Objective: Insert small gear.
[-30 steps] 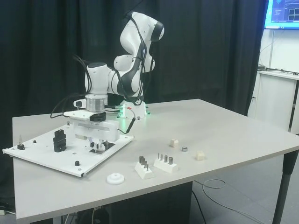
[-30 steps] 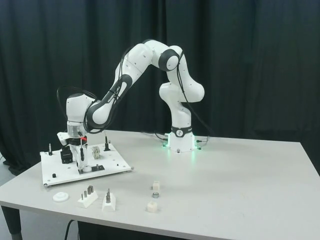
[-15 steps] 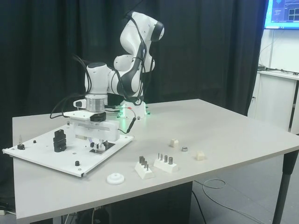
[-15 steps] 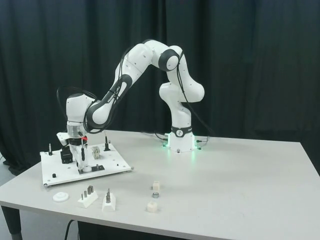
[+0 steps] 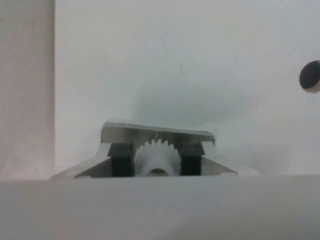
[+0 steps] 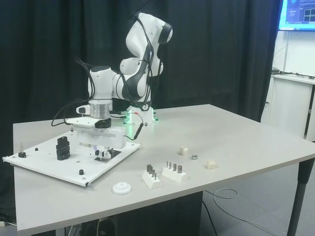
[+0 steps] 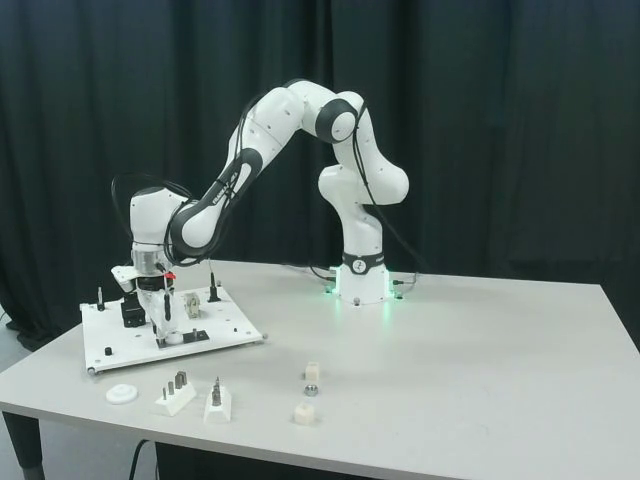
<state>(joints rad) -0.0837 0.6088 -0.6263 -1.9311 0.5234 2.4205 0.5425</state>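
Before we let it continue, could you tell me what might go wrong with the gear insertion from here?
The gripper pinches the small white toothed gear low over the white assembly board; slight misalignment could jam it. The black fingers flank the teeth closely, so release might drag it. The wrist view hides the seat, so whether it is seated is unclear.

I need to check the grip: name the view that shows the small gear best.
The wrist view: the small gear sits toothed and plain between the two black fingers of the gripper. In both room views the gripper hangs low over the white board, but the gear is too small to make out.
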